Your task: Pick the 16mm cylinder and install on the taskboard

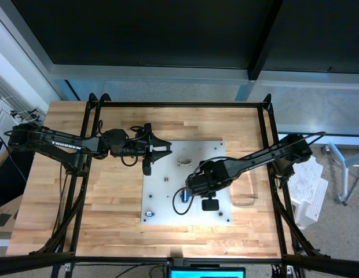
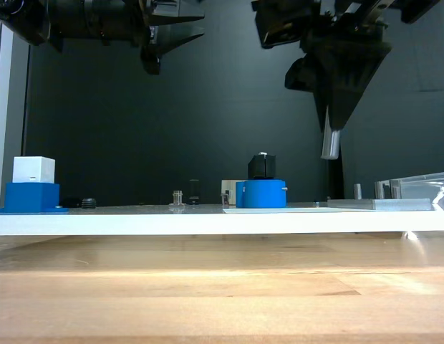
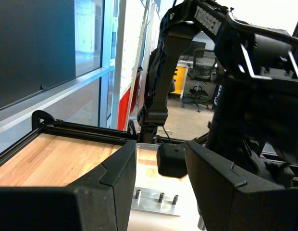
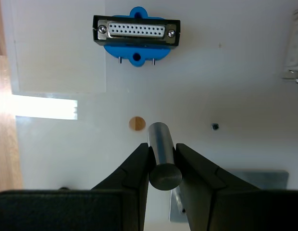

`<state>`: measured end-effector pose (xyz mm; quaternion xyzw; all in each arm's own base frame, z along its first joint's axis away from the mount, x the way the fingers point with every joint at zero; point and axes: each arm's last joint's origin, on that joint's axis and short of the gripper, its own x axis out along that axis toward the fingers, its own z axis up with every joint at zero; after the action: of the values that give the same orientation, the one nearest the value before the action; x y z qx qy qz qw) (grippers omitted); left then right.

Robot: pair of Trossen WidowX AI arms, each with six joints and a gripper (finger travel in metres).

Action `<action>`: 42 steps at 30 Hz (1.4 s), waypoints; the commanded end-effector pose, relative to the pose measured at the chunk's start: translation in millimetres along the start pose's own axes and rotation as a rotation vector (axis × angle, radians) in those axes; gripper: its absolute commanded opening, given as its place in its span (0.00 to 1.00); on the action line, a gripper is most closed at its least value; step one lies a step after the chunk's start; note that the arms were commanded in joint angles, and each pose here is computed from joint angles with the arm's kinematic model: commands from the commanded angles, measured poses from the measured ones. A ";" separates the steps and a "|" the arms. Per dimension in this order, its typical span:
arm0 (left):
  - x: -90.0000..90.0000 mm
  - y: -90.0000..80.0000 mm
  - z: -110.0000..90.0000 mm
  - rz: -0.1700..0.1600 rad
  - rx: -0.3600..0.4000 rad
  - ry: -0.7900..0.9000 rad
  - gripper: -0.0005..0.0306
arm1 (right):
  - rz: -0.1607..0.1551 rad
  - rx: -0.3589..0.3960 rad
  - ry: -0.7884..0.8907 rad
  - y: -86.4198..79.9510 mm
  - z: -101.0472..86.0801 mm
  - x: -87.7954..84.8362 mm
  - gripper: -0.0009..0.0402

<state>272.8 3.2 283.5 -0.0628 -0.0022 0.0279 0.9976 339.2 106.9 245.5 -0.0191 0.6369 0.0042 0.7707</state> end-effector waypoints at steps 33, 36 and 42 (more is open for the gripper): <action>0.1 -0.1 0.3 -0.001 0.000 -0.001 0.45 | 0.005 0.000 0.166 16.8 14.9 41.5 0.04; 0.2 0.0 0.3 -0.001 0.000 -0.001 0.45 | 0.004 0.001 0.170 17.0 13.4 44.1 0.04; 0.2 0.0 0.3 -0.001 0.000 -0.001 0.45 | 0.004 -0.001 0.168 16.9 13.6 44.4 0.04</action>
<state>272.8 3.1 283.8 -0.0628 -0.0028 0.0277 0.9976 360.4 123.5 204.0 -0.0179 0.6996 0.0038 0.7143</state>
